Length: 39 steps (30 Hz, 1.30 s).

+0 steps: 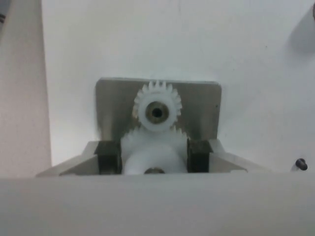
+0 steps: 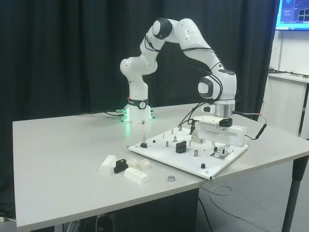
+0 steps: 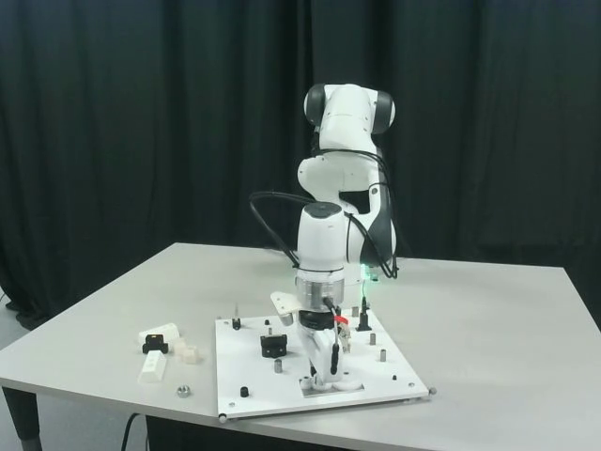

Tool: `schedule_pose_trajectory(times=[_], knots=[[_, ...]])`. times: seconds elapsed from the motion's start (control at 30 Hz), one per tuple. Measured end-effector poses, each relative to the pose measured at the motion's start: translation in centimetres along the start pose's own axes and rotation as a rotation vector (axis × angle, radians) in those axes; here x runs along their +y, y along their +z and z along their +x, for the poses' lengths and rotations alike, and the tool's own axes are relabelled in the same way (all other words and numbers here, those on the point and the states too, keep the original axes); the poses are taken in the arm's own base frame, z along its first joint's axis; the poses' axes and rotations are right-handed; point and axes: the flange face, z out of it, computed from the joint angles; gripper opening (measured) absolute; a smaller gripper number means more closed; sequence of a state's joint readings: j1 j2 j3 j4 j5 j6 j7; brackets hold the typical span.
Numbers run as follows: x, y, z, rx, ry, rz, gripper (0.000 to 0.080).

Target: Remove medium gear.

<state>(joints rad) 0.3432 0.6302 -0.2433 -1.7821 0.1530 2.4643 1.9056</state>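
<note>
Medium gear [image 1: 150, 155], meshed with a smaller gear [image 1: 157, 112] on the grey plate [image 1: 202, 105] of the white assembly board [image 2: 159, 155], sits clasped between the jaws, whose black pads [image 1: 107, 157] flank it, apparently ready for lifting off its shaft

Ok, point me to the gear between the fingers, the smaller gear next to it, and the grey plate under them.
medium gear [image 1: 150, 155], wrist view, on its white face between the fingers.
small gear [image 1: 157, 112], wrist view, at its hub.
grey plate [image 1: 202, 101], wrist view, on bare metal beside the small gear.
</note>
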Motion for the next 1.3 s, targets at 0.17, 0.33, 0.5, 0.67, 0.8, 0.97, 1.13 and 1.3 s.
schedule_pose_trajectory(times=[0.17,0.33,0.5,0.67,0.8,0.97,1.13,1.3], knots=[[-0.01,0.02,0.02,0.0,0.0,0.0,0.0284],[-0.03,0.02,0.04,0.0,0.001,0.0,0.0284],[-0.08,-0.05,0.04,0.001,0.011,-0.003,0.0284],[-0.24,-0.33,0.02,0.004,0.016,-0.016,0.0284],[-0.37,-0.52,-0.01,0.005,-0.027,-0.023,0.0283],[-0.5,-0.65,-0.04,0.006,-0.059,-0.03,0.0283],[-0.51,-0.64,-0.05,0.006,-0.059,-0.03,0.0283],[-0.57,-0.68,-0.01,0.002,-0.053,-0.03,0.0283]])
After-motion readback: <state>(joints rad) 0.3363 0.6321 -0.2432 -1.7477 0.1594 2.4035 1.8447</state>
